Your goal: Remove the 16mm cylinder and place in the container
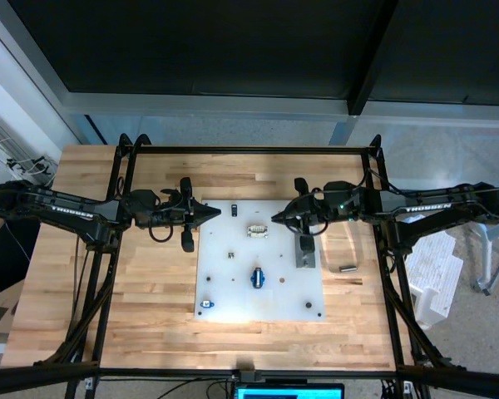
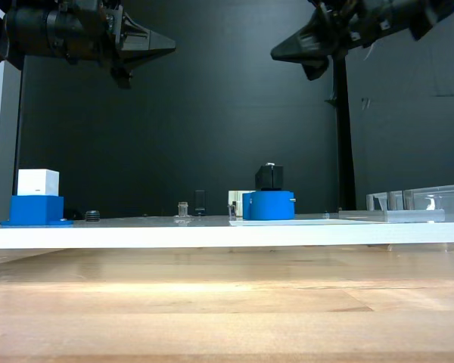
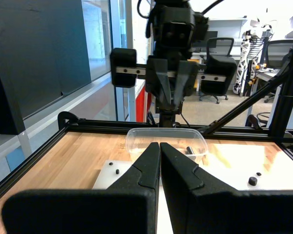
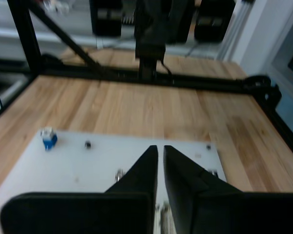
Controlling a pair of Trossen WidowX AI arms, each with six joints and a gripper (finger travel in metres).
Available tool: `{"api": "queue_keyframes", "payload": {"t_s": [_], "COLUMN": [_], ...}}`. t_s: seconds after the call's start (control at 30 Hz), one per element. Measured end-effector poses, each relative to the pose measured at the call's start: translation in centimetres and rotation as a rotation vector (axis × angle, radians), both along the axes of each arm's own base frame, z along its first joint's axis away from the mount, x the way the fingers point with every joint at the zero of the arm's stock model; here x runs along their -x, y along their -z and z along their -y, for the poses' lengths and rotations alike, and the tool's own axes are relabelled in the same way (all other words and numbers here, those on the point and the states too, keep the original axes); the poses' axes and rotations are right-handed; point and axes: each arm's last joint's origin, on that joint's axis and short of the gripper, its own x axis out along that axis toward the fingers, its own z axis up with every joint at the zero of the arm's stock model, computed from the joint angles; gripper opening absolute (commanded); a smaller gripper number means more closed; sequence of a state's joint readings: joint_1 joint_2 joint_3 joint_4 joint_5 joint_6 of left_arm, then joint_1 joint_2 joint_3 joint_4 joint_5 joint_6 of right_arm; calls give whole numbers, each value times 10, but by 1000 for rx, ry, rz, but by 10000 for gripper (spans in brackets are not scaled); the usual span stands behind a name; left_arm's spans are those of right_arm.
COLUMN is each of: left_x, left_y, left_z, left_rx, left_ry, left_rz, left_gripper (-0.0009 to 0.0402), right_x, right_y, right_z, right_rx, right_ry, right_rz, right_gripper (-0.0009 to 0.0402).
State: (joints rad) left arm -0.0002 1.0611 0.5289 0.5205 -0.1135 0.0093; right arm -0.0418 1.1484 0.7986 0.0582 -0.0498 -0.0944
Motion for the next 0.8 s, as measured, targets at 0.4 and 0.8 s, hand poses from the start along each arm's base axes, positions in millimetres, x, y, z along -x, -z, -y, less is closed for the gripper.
{"api": "queue_keyframes", "payload": {"t_s": [0.4, 0.8], "left_x": [0, 0], "left_y": [0, 0], "left_z": [0, 0], "left_rx": [0, 0], "left_ry": [0, 0], "left_rz": [0, 0], "left_gripper": [0, 0], "right_x": [-2, 2], "right_y": [9, 15], "right_z": [6, 7], "right_rx": [-13, -64], "right_ry": [-2, 66], "right_rz": [165, 305], "right_gripper": [0, 0]}}
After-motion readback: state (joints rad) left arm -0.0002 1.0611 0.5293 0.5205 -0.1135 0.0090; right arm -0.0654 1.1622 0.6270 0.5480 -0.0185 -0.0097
